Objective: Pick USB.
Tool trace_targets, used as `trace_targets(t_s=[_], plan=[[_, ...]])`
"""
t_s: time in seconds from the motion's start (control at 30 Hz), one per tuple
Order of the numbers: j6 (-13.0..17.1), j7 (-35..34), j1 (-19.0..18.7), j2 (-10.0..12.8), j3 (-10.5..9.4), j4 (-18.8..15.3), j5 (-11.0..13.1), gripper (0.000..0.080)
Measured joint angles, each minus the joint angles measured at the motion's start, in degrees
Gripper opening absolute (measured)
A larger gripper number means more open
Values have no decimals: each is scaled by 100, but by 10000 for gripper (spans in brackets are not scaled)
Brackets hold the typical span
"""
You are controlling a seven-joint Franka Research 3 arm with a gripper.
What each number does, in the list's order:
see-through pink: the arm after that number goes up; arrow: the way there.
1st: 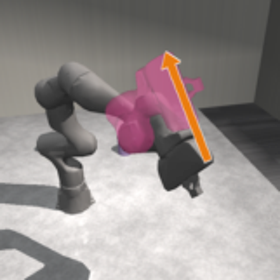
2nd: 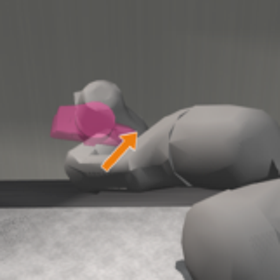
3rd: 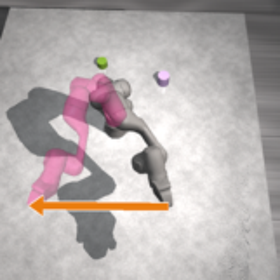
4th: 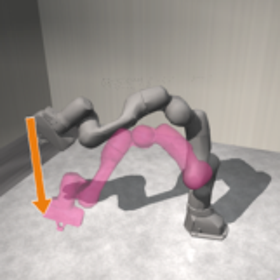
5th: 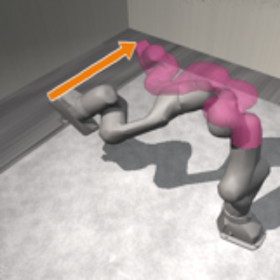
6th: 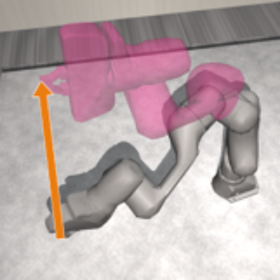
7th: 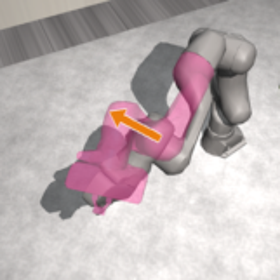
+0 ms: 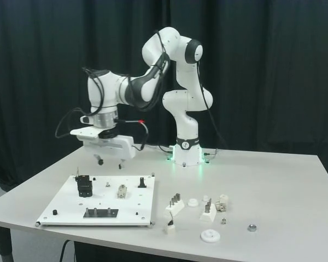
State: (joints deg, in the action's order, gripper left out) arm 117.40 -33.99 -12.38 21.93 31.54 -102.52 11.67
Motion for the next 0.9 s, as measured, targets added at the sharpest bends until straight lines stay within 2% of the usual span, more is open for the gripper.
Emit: trace_targets(t_s=[0.17, 0.33, 0.6, 0.9], plan=[[42, -648, -237, 15, -61, 87, -2, 800], [233, -1326, -441, 96, -143, 193, -2, 800], [462, -2473, -652, 401, -335, 483, -19, 800], [364, -3500, -775, 764, -598, 915, -65, 800]])
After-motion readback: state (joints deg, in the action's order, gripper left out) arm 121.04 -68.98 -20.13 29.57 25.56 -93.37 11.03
